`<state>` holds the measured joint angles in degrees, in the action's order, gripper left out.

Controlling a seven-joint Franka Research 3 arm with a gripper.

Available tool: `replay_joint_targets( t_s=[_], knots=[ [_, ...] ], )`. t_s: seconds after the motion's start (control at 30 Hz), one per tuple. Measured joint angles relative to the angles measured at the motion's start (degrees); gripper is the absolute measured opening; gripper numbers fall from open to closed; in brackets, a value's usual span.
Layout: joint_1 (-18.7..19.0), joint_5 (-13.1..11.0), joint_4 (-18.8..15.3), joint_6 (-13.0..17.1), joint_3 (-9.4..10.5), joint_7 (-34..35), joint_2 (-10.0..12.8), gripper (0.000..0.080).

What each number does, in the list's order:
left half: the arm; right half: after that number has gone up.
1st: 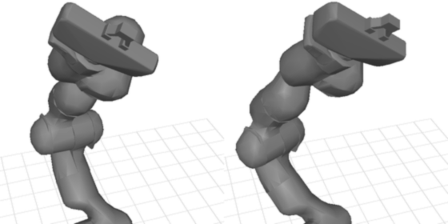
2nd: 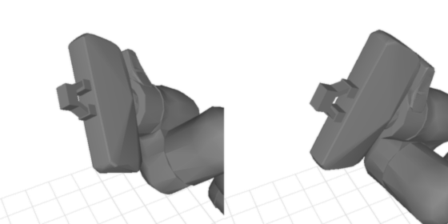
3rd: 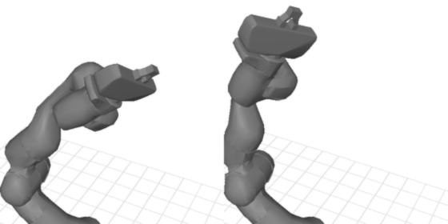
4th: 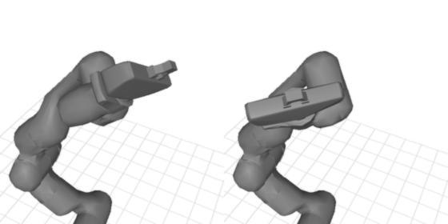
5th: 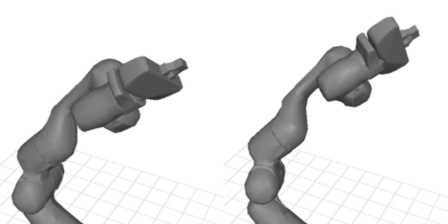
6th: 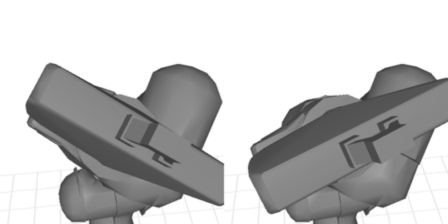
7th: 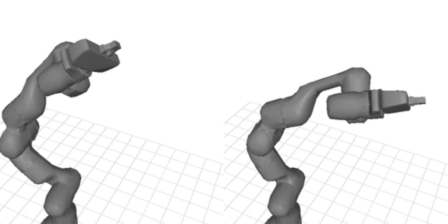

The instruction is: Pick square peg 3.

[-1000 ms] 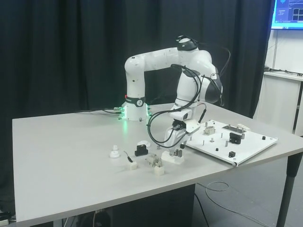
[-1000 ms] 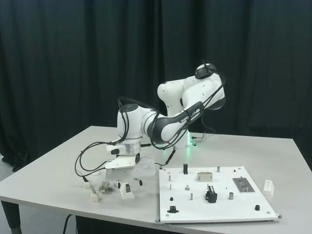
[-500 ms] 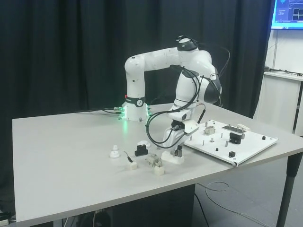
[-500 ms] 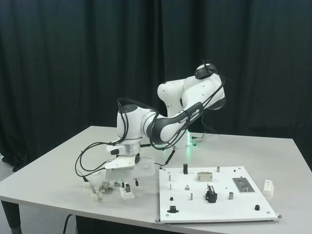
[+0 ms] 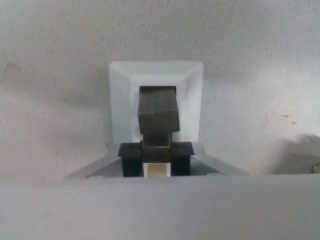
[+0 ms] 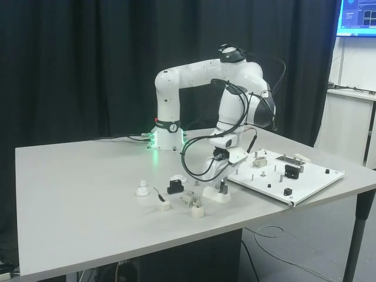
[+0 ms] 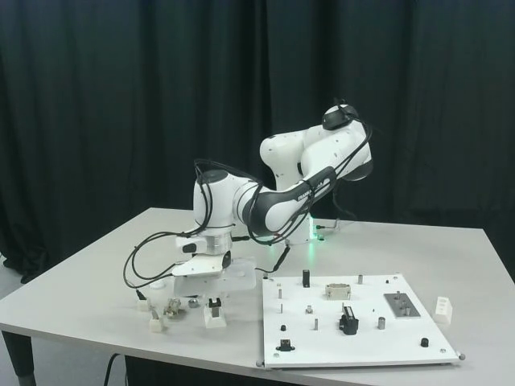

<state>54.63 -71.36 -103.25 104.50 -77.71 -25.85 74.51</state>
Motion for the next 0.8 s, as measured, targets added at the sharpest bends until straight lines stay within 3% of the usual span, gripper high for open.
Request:
replay_joint_targets(
  t_s=[0.03, 0.07, 0.4, 0.8],
  knots=[
    [0.00, 0.00, 0.00, 0.00, -0.01, 0.06, 0.00, 0.0208],
    [0.00, 0.00, 0.00, 0.00, -0.02, 0.16, 0.00, 0.0113],
    [0.31, 0.03, -0.44, -0.94, -0.94, 0.66, -0.04, 0.0113],
    [2.58, 0.09, -2.51, -5.01, -4.70, 0.72, -0.22, 0.0113]
  ],
)
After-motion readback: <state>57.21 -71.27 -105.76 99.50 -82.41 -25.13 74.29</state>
